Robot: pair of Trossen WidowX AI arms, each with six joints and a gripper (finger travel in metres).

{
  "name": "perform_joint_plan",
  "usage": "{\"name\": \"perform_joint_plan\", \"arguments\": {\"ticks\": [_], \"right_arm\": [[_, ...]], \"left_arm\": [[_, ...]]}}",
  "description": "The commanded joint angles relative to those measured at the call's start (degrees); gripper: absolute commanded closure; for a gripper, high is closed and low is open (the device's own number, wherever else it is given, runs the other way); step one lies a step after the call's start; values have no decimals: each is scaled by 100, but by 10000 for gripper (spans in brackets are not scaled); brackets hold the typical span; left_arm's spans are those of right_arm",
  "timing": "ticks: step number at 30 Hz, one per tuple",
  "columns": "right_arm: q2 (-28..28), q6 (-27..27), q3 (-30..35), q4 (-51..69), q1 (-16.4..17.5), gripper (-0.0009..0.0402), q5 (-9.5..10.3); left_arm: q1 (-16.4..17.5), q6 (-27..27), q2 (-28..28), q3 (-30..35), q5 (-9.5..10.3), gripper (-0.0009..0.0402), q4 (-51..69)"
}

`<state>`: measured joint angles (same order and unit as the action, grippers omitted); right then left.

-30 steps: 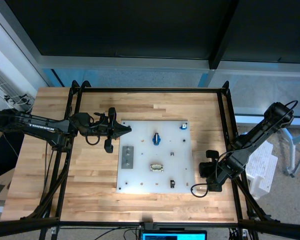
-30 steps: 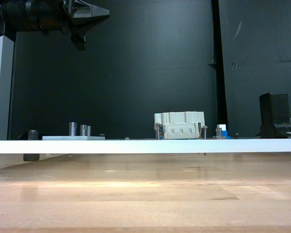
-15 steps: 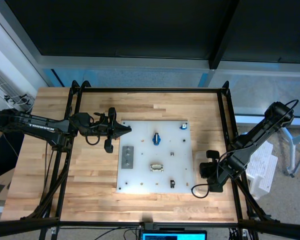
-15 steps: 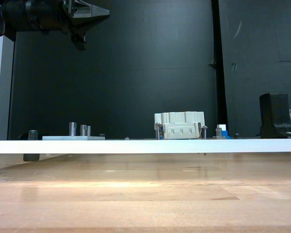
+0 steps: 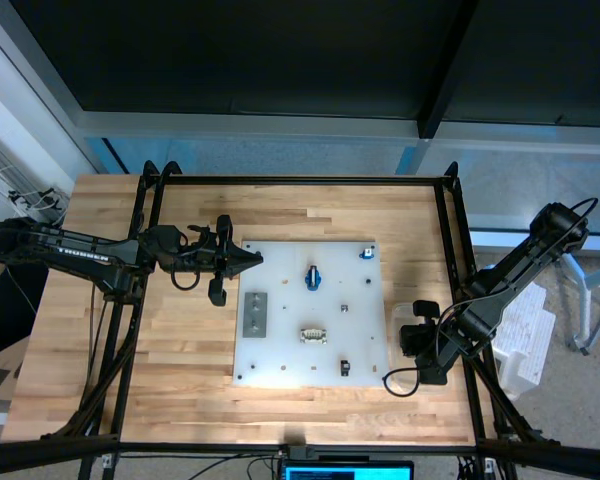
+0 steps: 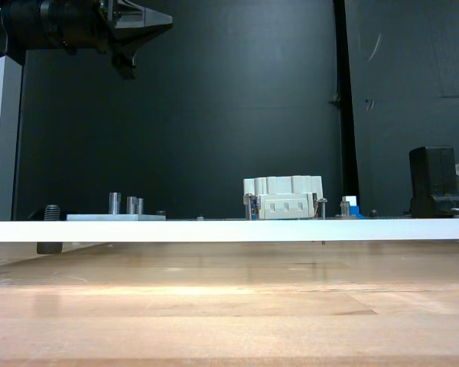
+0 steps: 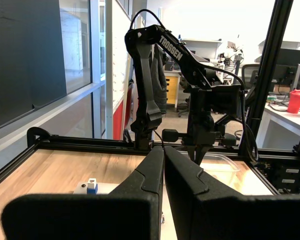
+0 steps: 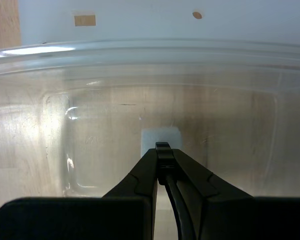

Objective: Pick the USB connector and install on taskboard

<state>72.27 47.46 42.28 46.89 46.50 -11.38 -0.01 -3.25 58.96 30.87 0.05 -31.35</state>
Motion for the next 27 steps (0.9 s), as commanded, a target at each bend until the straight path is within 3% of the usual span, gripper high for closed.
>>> {"name": "perform_joint_plan", "arguments": {"ticks": [1, 6, 18, 27], "right_arm": [[-44, 22, -28, -7, 55, 393, -131], [-205, 70, -114, -15, 131, 393, -245], [-494, 258, -323, -153, 350, 393, -262], [-485, 153, 308, 564, 358, 393, -258]], "left_arm": [[2, 2, 0, 0, 0, 393, 0], [0, 2, 0, 2, -2, 393, -2], [0, 2, 0, 2, 0, 393, -2], [0, 2, 0, 0, -2, 393, 0]]}}
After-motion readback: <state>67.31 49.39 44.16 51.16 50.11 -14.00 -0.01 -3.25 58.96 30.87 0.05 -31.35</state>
